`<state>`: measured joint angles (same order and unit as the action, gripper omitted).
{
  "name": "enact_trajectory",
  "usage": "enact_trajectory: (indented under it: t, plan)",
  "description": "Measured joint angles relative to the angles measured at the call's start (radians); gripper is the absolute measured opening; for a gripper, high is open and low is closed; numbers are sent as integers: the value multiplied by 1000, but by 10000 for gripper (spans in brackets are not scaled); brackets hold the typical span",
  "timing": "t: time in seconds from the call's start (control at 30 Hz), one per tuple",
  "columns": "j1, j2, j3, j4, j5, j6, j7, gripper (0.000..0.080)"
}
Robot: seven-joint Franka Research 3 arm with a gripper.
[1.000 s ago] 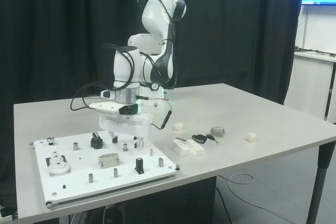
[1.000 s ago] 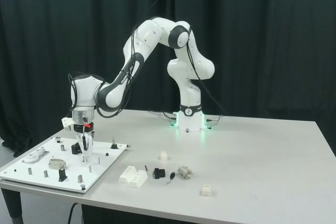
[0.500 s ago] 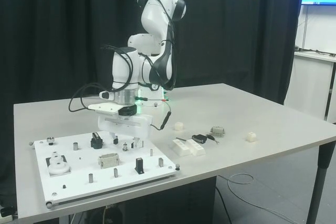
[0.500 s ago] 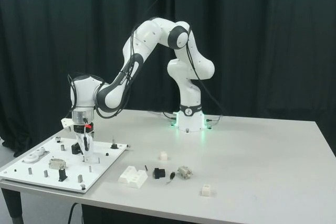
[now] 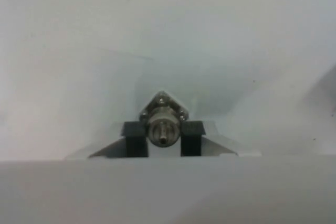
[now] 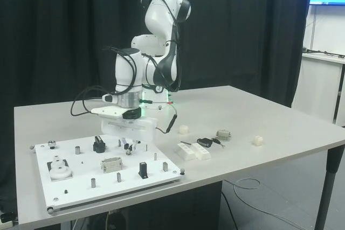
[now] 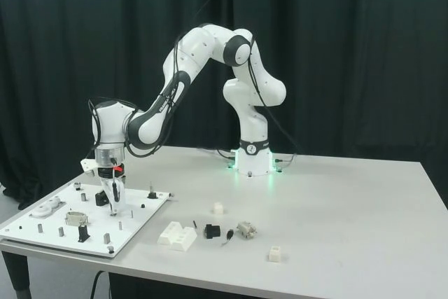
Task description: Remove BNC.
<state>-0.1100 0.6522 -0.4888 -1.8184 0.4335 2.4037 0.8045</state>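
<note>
**Connector flanked, grip unproven**

In the wrist view the connector (image 5: 163, 124) stood upright on the white board (image 6: 81, 179), with the two black pads (image 5: 135, 139) close on either side of it. The jaws (image 5: 163, 139) were narrow around it; whether they actually pressed the metal could not be told. The board lay near the worktop (image 6: 259, 117) edge. The risk, as judged: a shallow or off-centre pinch could slip off the smooth barrel, or a locked collar could drag the board upward.
</note>
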Motion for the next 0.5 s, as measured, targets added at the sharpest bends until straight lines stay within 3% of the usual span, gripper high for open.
enact_trajectory:
  t: [0.1, 0.13, 0.5]
  plan:
    - [-1, 3, -1, 6, 0, -9, 0, 352]
    - [-1, 5, -1, 9, 0, -13, 0, 127]
    - [-4, 12, -4, 26, 0, -39, -20, 127]
